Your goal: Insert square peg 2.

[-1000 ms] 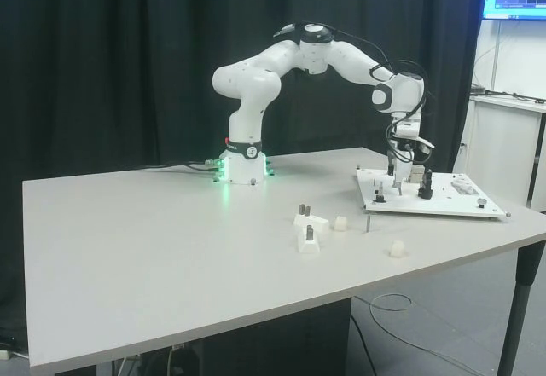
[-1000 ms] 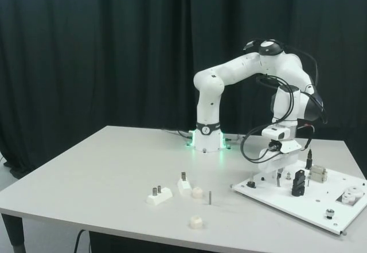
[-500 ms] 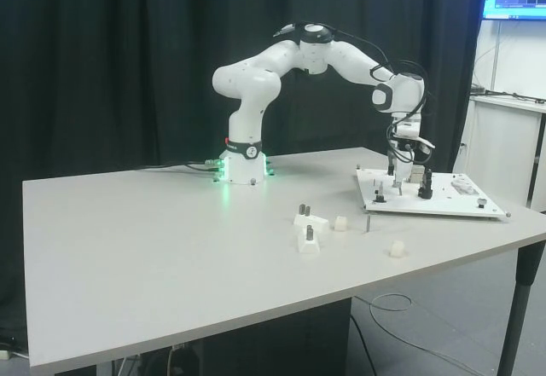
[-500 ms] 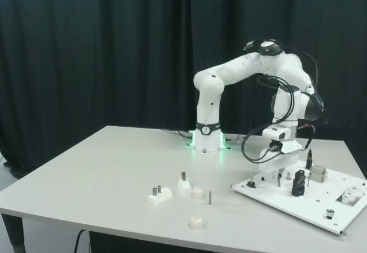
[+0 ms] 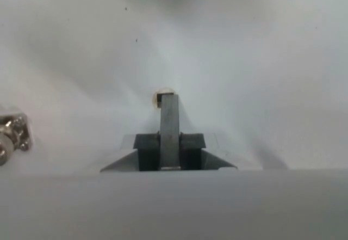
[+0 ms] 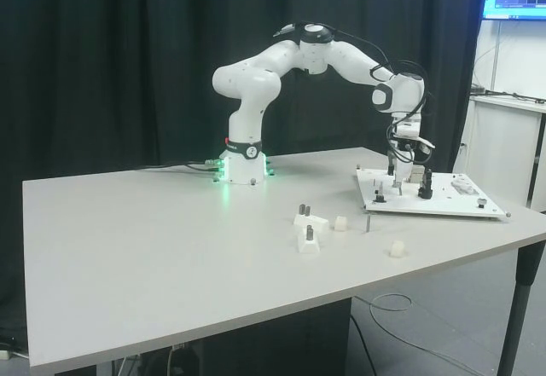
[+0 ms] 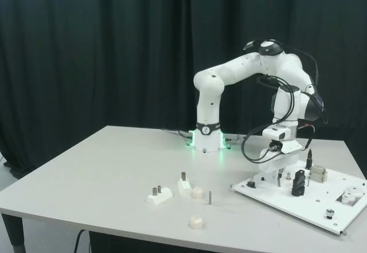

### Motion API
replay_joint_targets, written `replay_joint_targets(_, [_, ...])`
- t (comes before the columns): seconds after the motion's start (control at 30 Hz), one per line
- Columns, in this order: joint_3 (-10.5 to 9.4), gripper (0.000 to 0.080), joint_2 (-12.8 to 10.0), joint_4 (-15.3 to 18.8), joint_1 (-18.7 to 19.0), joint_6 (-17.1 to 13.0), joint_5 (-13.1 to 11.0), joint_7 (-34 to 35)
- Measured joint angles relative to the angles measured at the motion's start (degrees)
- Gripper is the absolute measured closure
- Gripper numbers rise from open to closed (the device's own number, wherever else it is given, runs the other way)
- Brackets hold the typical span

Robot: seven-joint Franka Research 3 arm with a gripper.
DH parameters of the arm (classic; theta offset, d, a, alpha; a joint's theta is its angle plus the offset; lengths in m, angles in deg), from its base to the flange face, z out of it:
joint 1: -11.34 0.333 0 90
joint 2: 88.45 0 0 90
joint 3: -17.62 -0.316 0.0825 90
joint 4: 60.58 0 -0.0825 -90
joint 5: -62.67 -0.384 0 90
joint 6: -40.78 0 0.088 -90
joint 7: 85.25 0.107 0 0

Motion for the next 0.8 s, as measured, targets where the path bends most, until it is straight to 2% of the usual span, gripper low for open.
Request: replay_joint_targets(0.8, [-0.1,0.0728,0.0,-0.01,0.0,-0.38,-0.91,0.0])
